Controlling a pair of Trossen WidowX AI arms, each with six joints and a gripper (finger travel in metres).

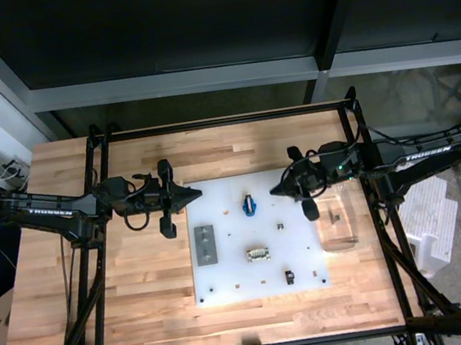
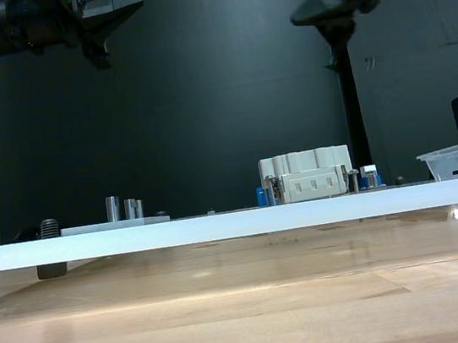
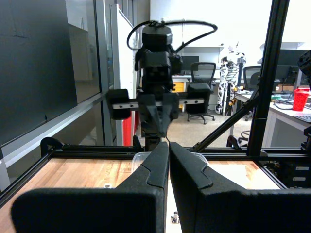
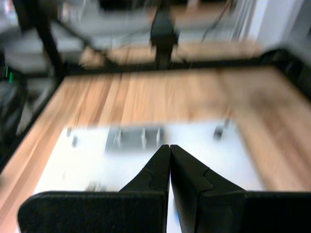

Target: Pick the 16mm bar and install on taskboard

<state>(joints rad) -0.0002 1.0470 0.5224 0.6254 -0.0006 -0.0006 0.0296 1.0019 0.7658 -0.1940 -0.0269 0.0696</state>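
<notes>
Near the bench (image 1: 105, 321) front edge, the board (image 1: 230, 287) carries a grey block (image 1: 205, 246) with short pegs (image 2: 113, 209) standing in it. At the board's right edge a clear tray (image 1: 345, 245) holds a small piece (image 1: 335, 217). It may be the bar, but we cannot tell. We expect a metal bar: stiff, smooth, slippery, best pinched across its middle. Farther back, the left gripper (image 1: 192, 196) and right gripper (image 1: 276, 190) hover high above the board's far edge, both pinched together and empty, with free room between them.
</notes>
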